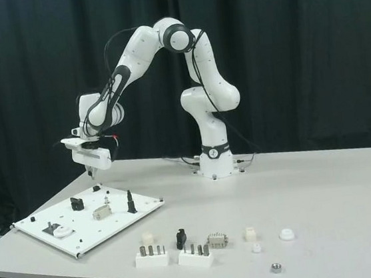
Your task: Insert Ethernet.
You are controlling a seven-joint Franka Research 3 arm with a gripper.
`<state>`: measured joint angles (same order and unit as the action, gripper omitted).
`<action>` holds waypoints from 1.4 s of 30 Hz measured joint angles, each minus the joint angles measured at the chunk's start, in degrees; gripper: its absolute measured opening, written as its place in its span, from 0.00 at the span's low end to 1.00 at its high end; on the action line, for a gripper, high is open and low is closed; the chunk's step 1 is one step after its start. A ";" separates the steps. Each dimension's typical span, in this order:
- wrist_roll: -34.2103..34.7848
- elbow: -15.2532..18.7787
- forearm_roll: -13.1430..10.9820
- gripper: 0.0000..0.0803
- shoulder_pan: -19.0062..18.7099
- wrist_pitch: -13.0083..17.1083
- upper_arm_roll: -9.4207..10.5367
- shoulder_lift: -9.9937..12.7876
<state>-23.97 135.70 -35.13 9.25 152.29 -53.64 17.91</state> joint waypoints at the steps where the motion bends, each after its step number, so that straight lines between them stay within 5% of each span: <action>1: -0.55 -0.01 -0.60 0.09 0.13 -0.14 0.00 0.00; 14: -7.57 -0.13 -7.41 0.09 1.27 -3.14 0.01 0.12; 42: -9.09 -1.45 -14.05 0.09 1.28 -3.70 0.58 3.47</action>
<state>-33.06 134.24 -49.18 10.53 148.59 -53.06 21.38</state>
